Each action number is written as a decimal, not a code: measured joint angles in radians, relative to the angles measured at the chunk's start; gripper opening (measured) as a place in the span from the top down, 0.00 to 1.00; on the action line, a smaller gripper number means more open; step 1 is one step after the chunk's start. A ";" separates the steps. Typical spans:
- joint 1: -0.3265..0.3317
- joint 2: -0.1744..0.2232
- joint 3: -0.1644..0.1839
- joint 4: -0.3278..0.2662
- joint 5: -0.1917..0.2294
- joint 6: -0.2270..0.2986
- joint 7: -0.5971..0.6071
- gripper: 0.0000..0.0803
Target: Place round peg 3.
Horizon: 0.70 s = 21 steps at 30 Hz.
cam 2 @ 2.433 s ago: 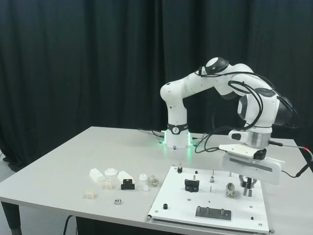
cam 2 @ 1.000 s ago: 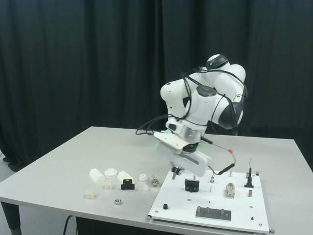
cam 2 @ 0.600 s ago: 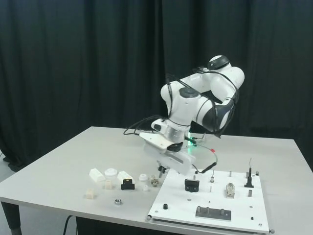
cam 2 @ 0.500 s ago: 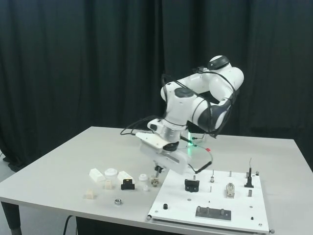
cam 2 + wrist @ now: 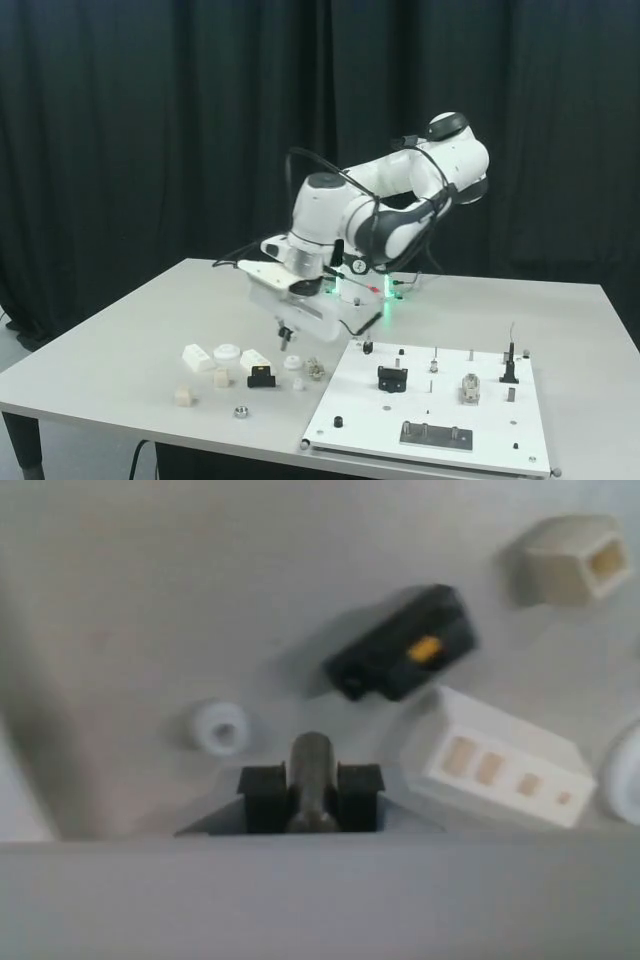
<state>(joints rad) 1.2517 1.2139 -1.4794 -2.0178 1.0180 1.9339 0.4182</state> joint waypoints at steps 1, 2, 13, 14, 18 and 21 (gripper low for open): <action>0.000 0.000 -0.004 -0.015 0.007 0.005 -0.016 0.87; 0.000 0.000 -0.007 -0.030 0.015 0.009 -0.030 0.87; 0.000 0.010 -0.020 -0.197 0.174 0.043 -0.220 0.87; 0.000 0.013 -0.020 -0.210 0.191 0.044 -0.237 0.87; 0.000 0.029 -0.019 -0.258 0.255 0.044 -0.298 0.87; 0.001 0.037 -0.016 -0.288 0.295 0.043 -0.336 0.87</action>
<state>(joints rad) 1.2528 1.2505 -1.4954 -2.3058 1.3128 1.9774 0.0826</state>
